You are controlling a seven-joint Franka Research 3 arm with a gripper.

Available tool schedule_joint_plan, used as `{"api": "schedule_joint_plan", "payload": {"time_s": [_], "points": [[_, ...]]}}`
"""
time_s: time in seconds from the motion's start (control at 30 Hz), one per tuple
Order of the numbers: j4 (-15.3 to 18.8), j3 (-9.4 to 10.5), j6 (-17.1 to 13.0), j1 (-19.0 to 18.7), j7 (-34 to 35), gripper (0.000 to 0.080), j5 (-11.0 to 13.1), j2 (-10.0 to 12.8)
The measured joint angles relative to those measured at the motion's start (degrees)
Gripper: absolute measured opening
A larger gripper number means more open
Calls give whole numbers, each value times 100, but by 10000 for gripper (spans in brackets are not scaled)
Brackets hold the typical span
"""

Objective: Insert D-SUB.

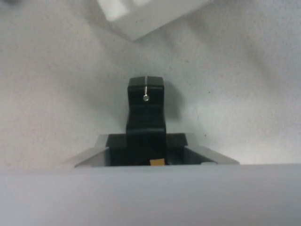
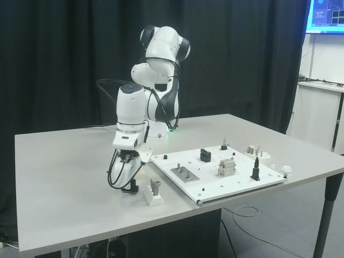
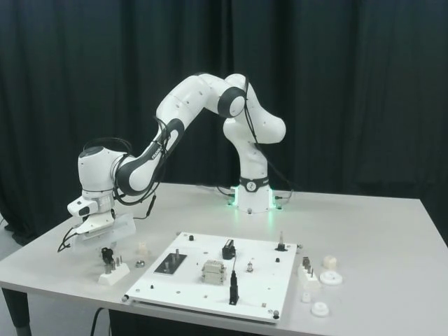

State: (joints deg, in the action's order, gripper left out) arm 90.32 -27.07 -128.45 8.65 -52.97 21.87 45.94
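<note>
A white arm reaches low over the left of a grey bench (image 2: 64, 161). Its tool (image 2: 129, 184) grips a black D-SUB plug (image 1: 146, 110), fingers narrow around it, held just above the bench beside a small white holder (image 2: 153, 198). To the right lies a white board (image 2: 215, 177) carrying several fittings; the likely socket (image 2: 227, 167) sits mid-board. To insert well, carry the plug across level, square its long side to the socket, then press straight down gently
</note>
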Motion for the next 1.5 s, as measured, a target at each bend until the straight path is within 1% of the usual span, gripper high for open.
{"api": "schedule_joint_plan", "payload": {"time_s": [0.3,0.57,1.5], "points": [[-109,-35,192,0,3,153,0,-4],[-166,-54,279,0,6,153,0,-7],[-222,-68,348,0,60,153,2,-7]]}}
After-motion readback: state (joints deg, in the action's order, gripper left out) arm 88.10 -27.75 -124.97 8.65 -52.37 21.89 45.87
